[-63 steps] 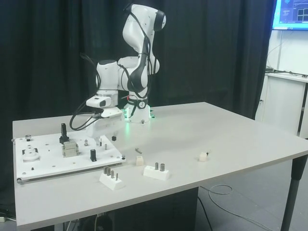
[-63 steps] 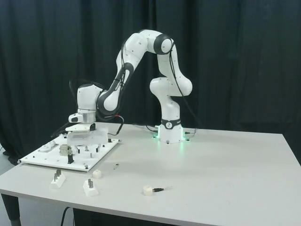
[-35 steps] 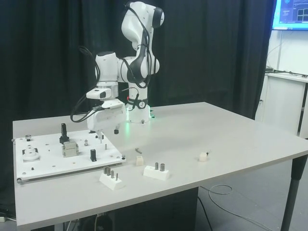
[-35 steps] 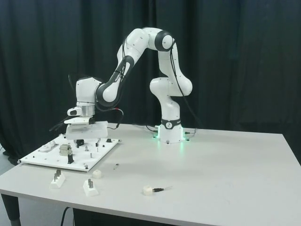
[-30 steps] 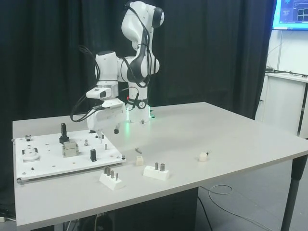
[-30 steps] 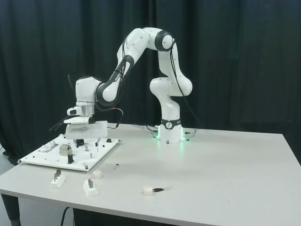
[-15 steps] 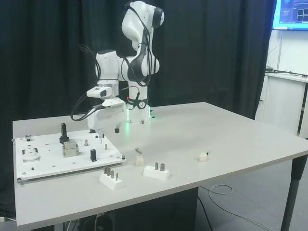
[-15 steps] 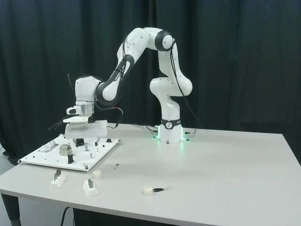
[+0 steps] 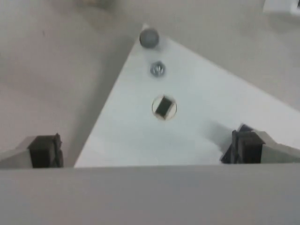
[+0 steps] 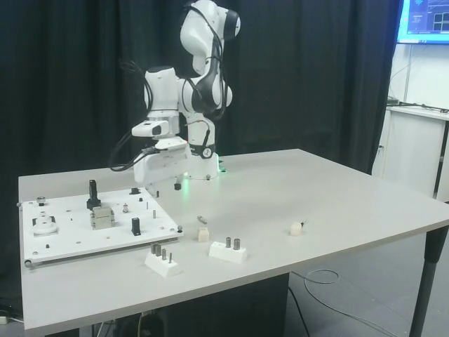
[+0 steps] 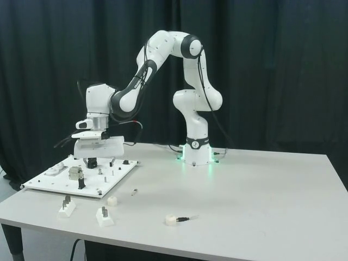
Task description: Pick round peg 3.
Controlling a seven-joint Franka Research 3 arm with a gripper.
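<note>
While the wrist view looks down past the hand (image 9: 145,150), its 2 black fingertips (image 9: 44,151) stand wide apart, released, gripping no part. Below them lies a corner of the white board (image 9: 197,131) on the grey counter (image 9: 51,84). A grey round stud (image 9: 149,37) sits at the corner's tip, with a nut (image 9: 158,69) beside it and then a square black recess (image 9: 163,107) further in. From the first room view, the hand (image 10: 166,188) hangs above the far corner of the board (image 10: 70,242), clear of its surface. Nearer the counter's front edge, 2 white holders (image 10: 163,265) (image 10: 228,253) each carry short upright pegs (image 10: 156,248). Other small fixtures stand on the board. Which of these is round peg 3 I cannot tell. In the second room view, the hand (image 11: 101,161) hovers over the board (image 11: 49,182), and the 2 holders (image 11: 66,210) (image 11: 104,217) sit on the counter well apart from it.
</note>
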